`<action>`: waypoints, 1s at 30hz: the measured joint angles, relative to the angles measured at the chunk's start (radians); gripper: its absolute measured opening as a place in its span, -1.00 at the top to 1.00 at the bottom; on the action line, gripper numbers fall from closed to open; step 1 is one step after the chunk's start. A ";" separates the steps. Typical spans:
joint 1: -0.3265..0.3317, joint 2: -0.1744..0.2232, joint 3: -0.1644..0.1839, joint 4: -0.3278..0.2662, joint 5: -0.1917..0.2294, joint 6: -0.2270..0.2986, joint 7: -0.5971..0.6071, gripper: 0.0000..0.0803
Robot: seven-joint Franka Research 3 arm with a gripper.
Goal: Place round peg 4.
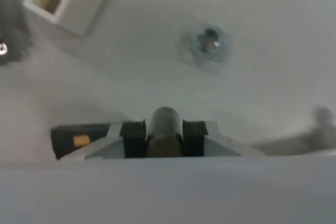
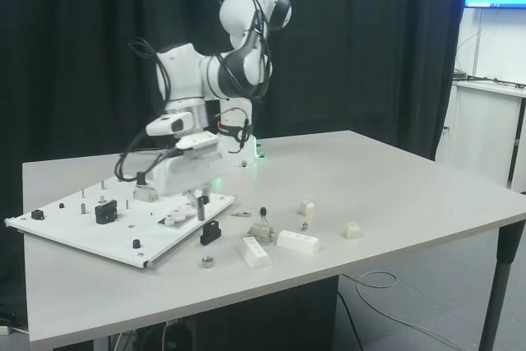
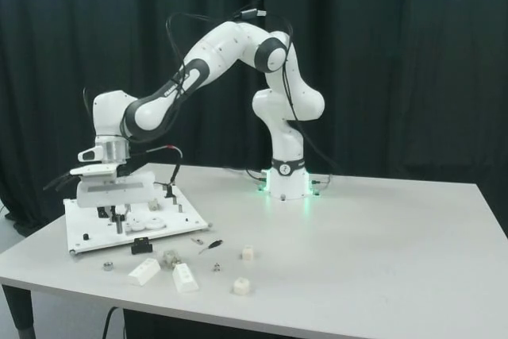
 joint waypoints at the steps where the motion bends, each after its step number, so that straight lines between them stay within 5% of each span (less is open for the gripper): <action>1: 0.006 0.003 0.000 0.000 -0.004 0.001 0.004 0.64; 30: 0.056 0.121 0.041 0.034 -0.012 0.060 0.043 0.64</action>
